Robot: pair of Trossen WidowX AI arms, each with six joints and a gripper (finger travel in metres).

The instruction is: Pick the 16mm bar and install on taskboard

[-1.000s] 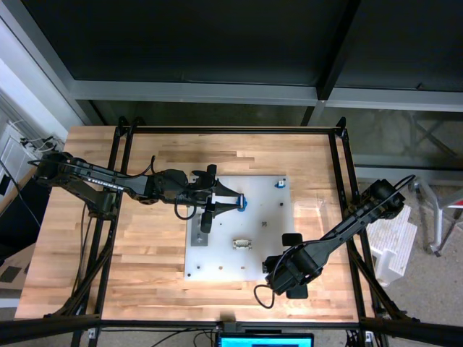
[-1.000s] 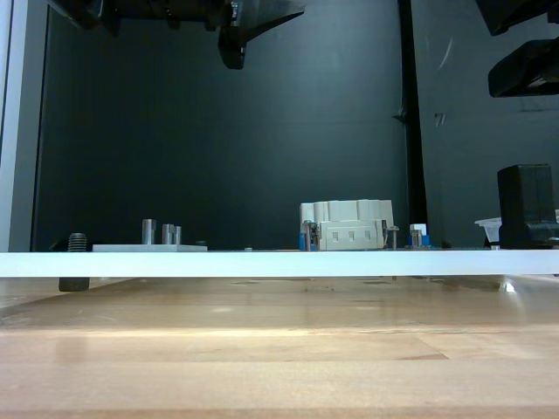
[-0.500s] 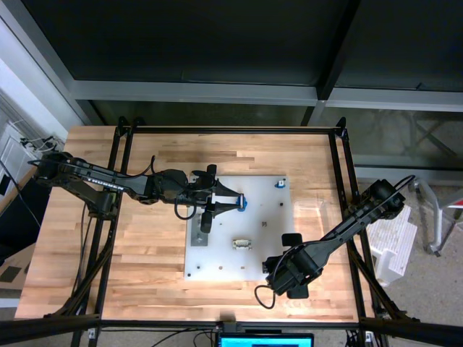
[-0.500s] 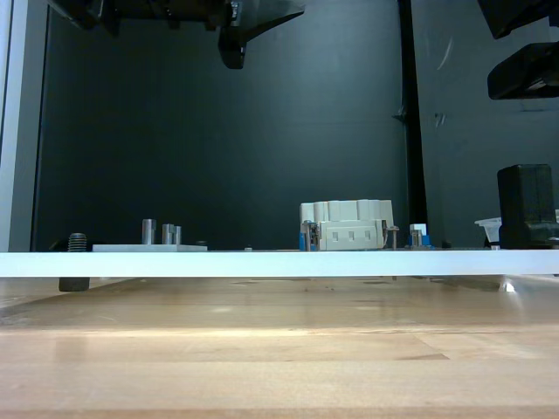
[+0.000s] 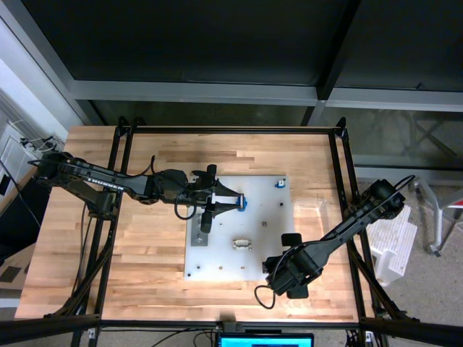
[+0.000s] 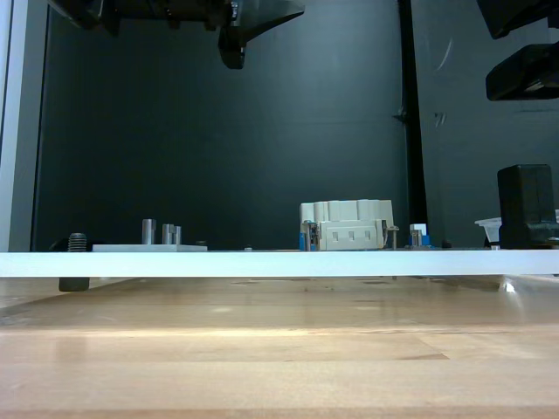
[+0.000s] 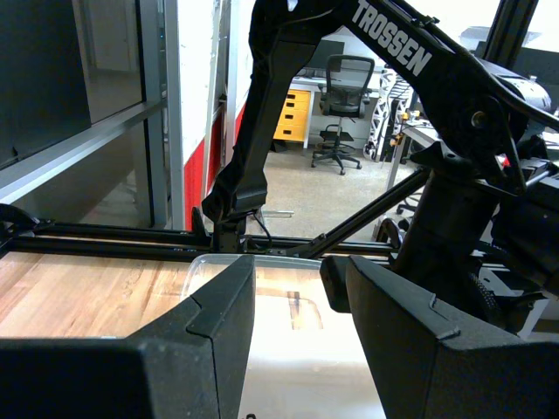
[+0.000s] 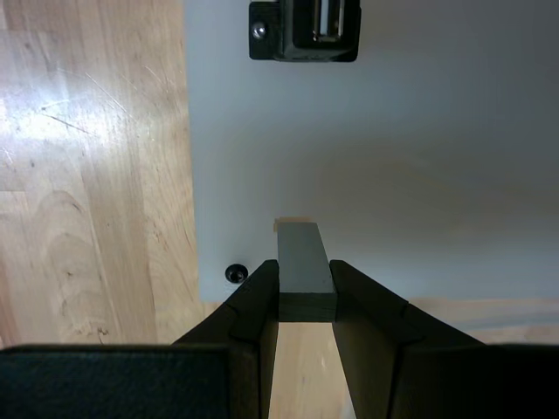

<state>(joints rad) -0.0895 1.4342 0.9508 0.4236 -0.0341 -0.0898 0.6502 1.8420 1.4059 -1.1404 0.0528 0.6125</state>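
High view: the left gripper [image 5: 230, 202] hangs over the flat white task board's [image 5: 217, 253] far left part. The right gripper [image 5: 278, 273] is at its near right corner.

Low view: both grippers ride high.

Left wrist view: the left fingers [image 7: 218, 323] stand apart, empty.

Right wrist view: the right fingers [image 8: 253, 305] clamp the grey rectangular metal bar [image 8: 306, 271] over the board's edge.

Wooden table [image 5: 87, 238]: is carrying everything, its grain running left to right.
Beige connector [image 5: 241, 244]: is sitting upright, left of the black block.
Black block [image 5: 291, 239]: is standing near the table's right side.
Clear container [image 5: 309, 207]: is resting on the wood beyond the block.
Metal pegs [image 6: 162, 233]: are standing upright together.
Office chair [image 7: 340, 109]: is standing beside a yellow cabinet [image 7: 295, 115], far off.
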